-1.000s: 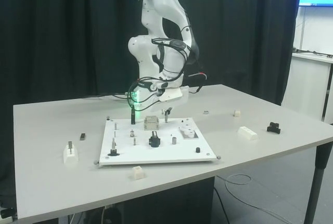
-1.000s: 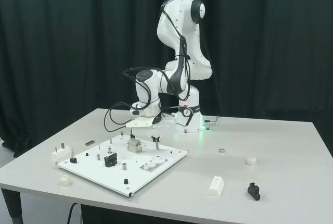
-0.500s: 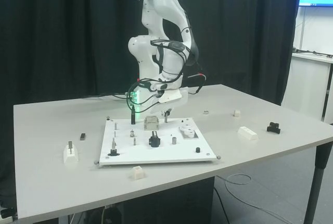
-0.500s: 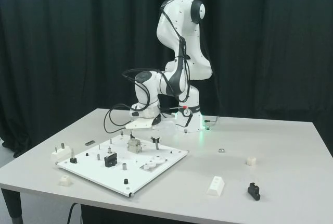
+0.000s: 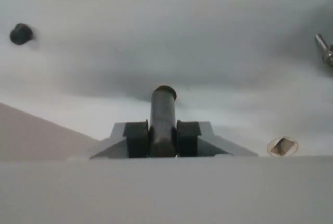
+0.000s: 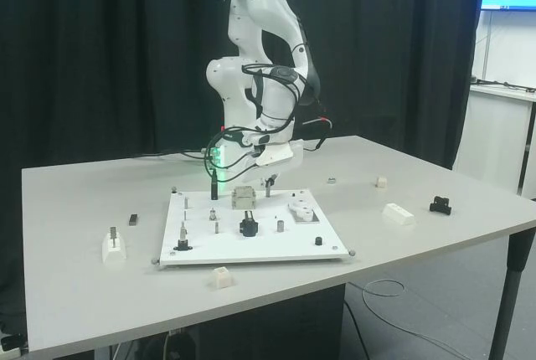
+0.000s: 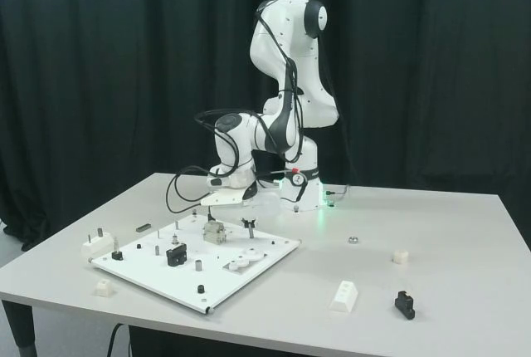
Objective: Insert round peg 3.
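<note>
One peg (image 5: 163, 117) pinched upright in the hand (image 5: 163, 139), axis pointing down at the board (image 6: 251, 239) just below.

In the wrist view the lower end of the round peg (image 5: 163, 120) is hidden between the pincer (image 5: 162, 139) pads, and the board (image 5: 218, 67) below is blurred. In both room views the small parts on the board are too small to name, and the surface (image 6: 75, 201) is cut off at the picture's edge.
</note>
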